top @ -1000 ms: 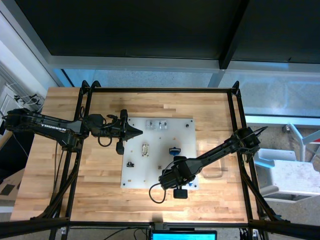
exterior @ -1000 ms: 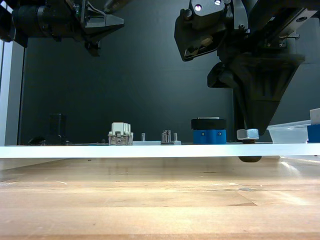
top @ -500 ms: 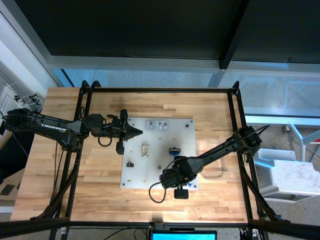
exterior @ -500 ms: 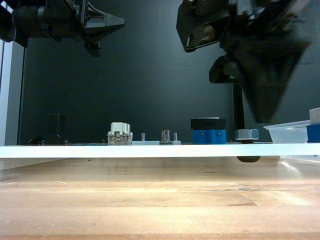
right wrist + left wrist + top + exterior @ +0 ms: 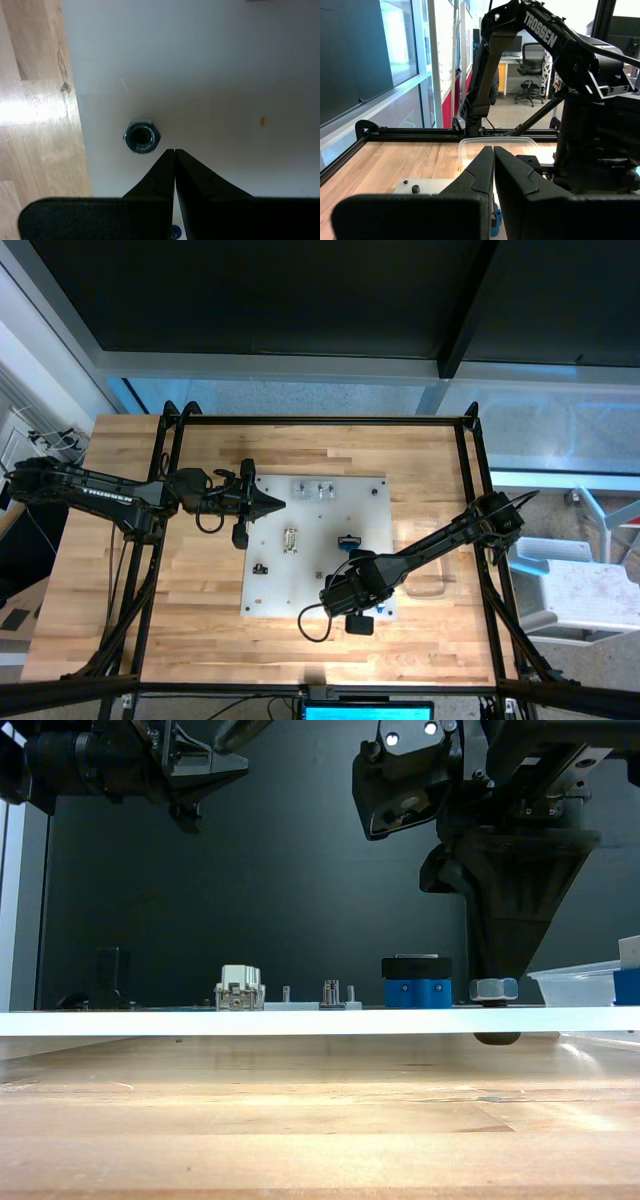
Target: Pick the M12 fastener and fasten on the M12 threads
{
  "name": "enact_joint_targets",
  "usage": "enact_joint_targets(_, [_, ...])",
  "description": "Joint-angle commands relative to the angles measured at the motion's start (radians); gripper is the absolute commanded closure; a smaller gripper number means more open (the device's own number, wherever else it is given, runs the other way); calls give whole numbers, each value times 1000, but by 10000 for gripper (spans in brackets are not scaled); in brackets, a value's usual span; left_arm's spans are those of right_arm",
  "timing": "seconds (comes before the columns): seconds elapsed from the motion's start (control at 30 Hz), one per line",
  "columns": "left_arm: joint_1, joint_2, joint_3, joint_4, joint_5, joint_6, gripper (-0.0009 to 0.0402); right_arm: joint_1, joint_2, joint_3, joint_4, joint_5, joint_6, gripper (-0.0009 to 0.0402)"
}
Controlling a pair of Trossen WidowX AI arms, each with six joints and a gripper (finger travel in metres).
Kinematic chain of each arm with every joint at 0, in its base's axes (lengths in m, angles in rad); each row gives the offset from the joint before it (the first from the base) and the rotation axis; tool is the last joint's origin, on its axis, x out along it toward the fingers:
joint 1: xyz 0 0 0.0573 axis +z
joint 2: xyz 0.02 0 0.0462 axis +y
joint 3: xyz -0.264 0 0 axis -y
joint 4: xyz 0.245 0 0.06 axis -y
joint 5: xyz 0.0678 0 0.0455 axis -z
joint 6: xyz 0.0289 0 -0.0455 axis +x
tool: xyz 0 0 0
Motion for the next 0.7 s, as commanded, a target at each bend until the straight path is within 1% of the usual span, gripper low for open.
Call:
enact_joint_targets(0.03, [0,0,0,0,0,0,393,0,0,-9,17,0,2,393])
enact_joint_targets(0.17, [0,0,0,0,0,0,393,0,1,-10,23,-3,1,393])
enact_joint_targets(0.2, [0,0,0,0,0,0,393,0,1,-10,23,-13,0,393])
enact_joint_targets(0.23, [0,0,0,0,0,0,393,0,0,-10,23,-38,-2,393])
enact_joint_targets(0.27, [0,0,0,0,0,0,393,0,-1,-10,21,-79,-12,393])
enact_joint_targets(0.33, [0,0,0,0,0,0,393,0,-4,-6,12,-182,-43,393])
enact_joint_targets(0.37, [0,0,0,0,0,0,393,0,-7,-6,10,-228,-57,393])
enact_joint_targets(0.4, [0,0,0,0,0,0,393,0,-7,-6,9,-262,-63,393])
enact_joint_targets(0.43, [0,0,0,0,0,0,393,0,-10,-6,7,-277,-65,393])
enact_joint_targets(0.53, [0,0,0,0,0,0,393,0,-14,-6,-2,-254,-56,393])
enact_joint_targets(0.6, [0,0,0,0,0,0,393,0,-16,-6,-5,-224,-51,393])
enact_joint_targets(0.63, [0,0,0,0,0,0,393,0,-18,-6,-4,-193,-46,393])
enact_joint_targets(0.7, [0,0,0,0,0,0,393,0,-20,-6,-4,-120,-19,393])
